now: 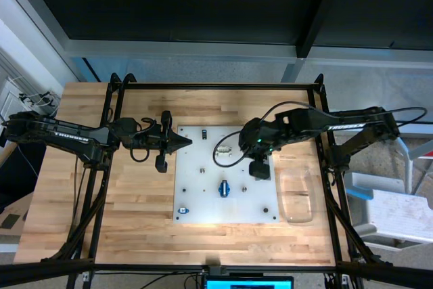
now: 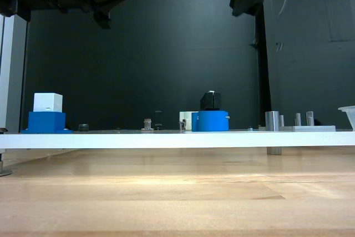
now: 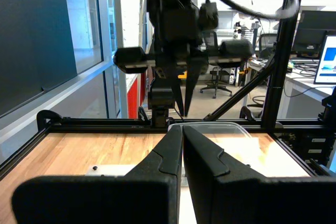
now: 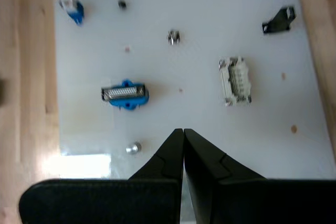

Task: Pick the 16mm cylinder and place it in the container

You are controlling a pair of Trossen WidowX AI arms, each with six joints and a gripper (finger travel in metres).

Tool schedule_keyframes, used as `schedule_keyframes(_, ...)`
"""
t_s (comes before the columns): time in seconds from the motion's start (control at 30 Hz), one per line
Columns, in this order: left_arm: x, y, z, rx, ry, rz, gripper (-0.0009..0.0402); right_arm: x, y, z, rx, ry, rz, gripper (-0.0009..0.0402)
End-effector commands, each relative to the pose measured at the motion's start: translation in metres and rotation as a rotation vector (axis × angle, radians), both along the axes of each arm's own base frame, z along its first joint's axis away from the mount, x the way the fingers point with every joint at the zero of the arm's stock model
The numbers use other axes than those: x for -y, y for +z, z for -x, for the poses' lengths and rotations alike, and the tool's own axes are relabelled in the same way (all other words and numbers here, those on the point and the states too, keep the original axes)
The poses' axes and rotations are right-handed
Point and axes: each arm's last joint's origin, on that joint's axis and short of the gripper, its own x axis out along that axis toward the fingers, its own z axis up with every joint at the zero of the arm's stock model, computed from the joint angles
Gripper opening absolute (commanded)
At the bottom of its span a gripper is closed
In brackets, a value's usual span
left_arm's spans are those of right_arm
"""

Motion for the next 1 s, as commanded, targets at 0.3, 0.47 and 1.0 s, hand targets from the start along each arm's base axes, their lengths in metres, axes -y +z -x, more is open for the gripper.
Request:
schedule_keyframes(0.3,0.000,0.000,0.000,0.001,0.000,0.000,0.0000,-0.029,-0.027,-0.018,-0.106,0.055,0.005,0.0000)
schedule_keyframes(0.47,0.000,0.000,0.000,0.001,0.000,0.000,0.0000,-0.044,-0.039,-0.022,-0.153,0.083,0.057,0.0000)
schedule_keyframes(1.0,0.000,0.000,0.000,0.001,0.000,0.000,0.0000,-0.065,-0.069,-0.028,-0.254,0.113,0.084,0.0091)
